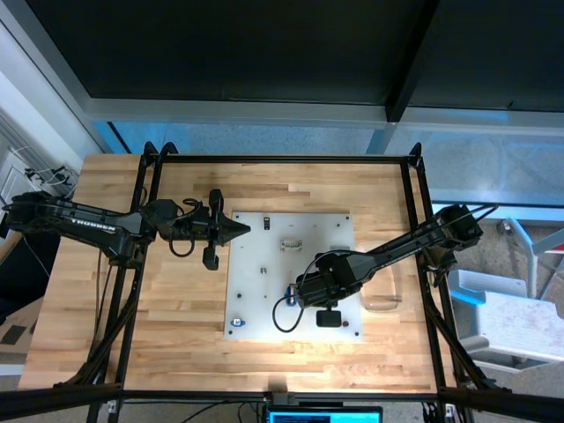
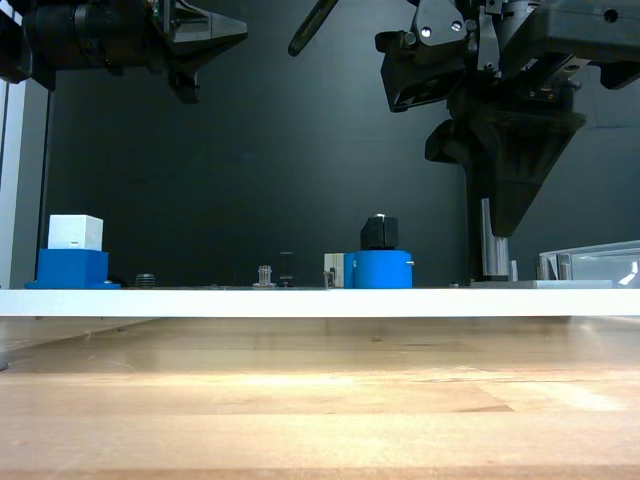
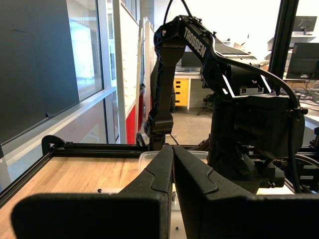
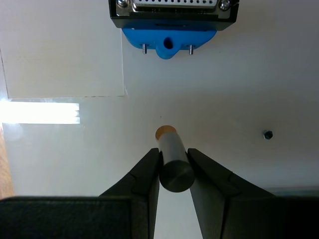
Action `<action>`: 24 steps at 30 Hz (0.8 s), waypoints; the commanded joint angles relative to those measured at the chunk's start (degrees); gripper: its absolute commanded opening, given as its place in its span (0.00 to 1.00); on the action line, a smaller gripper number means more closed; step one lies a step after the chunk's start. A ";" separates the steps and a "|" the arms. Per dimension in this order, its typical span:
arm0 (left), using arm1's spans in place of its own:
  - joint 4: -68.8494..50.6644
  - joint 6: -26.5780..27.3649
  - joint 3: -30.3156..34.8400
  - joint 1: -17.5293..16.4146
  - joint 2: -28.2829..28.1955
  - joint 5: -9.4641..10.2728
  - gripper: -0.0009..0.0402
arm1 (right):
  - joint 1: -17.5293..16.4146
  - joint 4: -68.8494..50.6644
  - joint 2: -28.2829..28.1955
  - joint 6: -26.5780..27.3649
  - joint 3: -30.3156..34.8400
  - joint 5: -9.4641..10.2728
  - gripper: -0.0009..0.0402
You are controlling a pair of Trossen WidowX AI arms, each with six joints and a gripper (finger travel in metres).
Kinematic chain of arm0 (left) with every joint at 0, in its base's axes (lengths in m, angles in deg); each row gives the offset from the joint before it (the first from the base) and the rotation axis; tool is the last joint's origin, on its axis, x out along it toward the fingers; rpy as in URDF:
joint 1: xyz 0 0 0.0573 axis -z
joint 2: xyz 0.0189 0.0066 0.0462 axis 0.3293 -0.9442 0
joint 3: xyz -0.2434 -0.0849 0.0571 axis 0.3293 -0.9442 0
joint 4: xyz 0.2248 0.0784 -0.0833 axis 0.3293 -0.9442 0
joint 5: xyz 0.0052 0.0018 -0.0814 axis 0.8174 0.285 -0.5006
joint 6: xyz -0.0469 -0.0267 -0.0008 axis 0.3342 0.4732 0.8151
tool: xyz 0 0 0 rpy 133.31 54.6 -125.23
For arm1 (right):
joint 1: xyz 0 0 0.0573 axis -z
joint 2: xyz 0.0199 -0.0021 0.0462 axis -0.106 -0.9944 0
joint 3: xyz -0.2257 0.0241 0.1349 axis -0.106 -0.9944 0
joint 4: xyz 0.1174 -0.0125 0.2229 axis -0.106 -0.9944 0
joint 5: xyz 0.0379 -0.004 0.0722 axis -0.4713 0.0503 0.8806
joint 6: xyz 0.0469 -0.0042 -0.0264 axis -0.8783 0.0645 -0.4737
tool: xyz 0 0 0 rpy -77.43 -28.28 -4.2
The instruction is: Pick the 16mm cylinder and place it in the taskboard
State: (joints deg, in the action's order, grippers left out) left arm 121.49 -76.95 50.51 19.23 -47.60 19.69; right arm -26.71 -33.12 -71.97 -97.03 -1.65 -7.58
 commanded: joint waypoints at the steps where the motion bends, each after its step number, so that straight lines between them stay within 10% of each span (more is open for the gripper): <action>1: 0.02 -0.02 0.00 0.00 -0.02 -0.02 0.02 | -0.02 0.04 0.04 -0.04 -0.04 -0.02 0.10; 24: 0.02 -0.02 0.00 -0.02 0.00 -0.02 0.02 | 0.02 1.09 -1.77 0.02 -0.04 0.98 0.10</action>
State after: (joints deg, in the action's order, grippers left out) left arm 121.51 -76.95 50.51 19.23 -47.60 19.67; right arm -26.71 -31.99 -73.66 -96.98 -1.69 -6.53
